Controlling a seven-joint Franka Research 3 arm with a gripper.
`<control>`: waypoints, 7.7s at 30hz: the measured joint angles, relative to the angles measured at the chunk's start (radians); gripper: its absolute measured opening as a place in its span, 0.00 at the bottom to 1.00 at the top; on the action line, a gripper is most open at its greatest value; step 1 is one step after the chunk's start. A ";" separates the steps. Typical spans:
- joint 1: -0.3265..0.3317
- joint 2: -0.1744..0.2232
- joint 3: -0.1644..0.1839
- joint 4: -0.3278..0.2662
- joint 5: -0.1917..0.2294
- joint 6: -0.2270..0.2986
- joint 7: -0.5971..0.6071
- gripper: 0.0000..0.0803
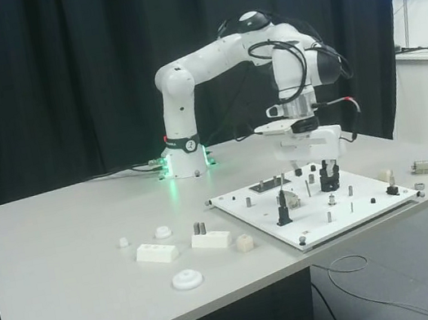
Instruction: Insert square peg 1.
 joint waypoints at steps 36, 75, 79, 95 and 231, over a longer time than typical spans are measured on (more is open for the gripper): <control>0.036 0.002 0.031 -0.010 0.000 0.002 0.004 1.00; 0.038 0.002 0.073 -0.006 0.019 0.065 0.010 1.00; 0.038 0.002 0.073 -0.006 0.019 0.066 0.010 1.00; 0.047 0.002 0.071 -0.005 0.020 0.071 0.021 1.00; -0.017 0.008 0.046 0.055 0.004 -0.039 0.021 1.00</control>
